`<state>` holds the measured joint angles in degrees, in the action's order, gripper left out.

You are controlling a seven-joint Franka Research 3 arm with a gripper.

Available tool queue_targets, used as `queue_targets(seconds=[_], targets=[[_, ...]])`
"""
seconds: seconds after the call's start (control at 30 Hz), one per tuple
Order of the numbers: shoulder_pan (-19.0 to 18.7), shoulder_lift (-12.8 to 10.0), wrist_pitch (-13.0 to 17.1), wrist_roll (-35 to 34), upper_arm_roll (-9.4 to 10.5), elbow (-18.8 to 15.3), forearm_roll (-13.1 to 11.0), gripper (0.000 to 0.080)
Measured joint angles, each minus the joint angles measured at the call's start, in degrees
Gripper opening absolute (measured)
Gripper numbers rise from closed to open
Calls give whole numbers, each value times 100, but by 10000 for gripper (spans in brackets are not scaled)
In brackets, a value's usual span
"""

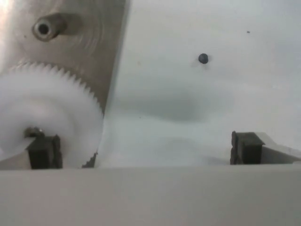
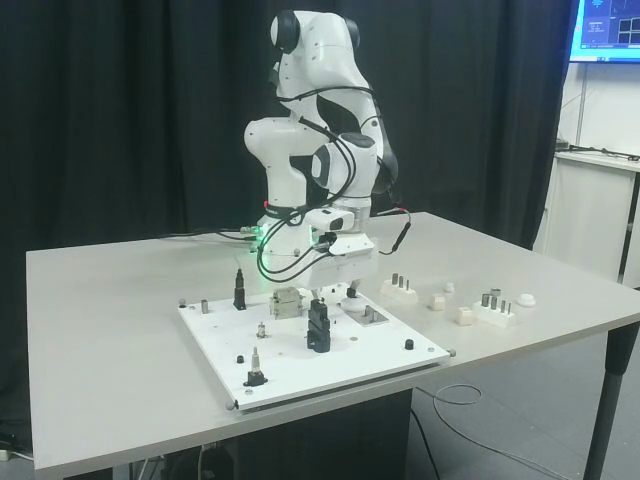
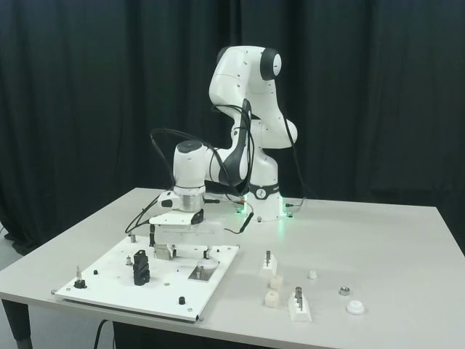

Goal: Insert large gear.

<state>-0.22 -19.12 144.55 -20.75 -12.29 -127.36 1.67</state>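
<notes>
We see the grey table [image 2: 120,330] carrying the white arm [image 2: 310,120], which bends down over a white board [image 2: 370,360] set near the table's front edge. On that board stand several small black fixtures, among them a black block [image 2: 319,327] near the middle. Off the board, on the bare table, sit small white holders [image 3: 299,305] and loose white parts. From the wrist camera we find a grey metal plate [image 1: 101,42] lying on the white board, with a steel peg [image 1: 46,28] standing up from it. The large gear [image 1: 47,115], white and toothed, rests flat on that plate beside the peg, its edge reaching just past the plate's border. The gripper [image 1: 143,149] hangs low over the board with its jaws spread wide and nothing held between them; one black fingertip [image 1: 43,151] stands over the gear's hub and the other [image 1: 245,148] over bare board. A small black dot [image 1: 203,58] marks the board beyond.
</notes>
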Motion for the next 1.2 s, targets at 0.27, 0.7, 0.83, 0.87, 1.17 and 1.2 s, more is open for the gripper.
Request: queue_targets(seconds=[0.27,0.7,0.83,0.87,1.17,1.2], targets=[[-6,2,10,9,0,1,0,800],[-22,50,6,14,0,4,0,800],[-32,105,-27,13,0,4,0,800],[-37,121,-39,12,0,4,0,800],[-106,283,-187,12,2,4,0,800],[-115,301,-208,12,2,4,0,800]])
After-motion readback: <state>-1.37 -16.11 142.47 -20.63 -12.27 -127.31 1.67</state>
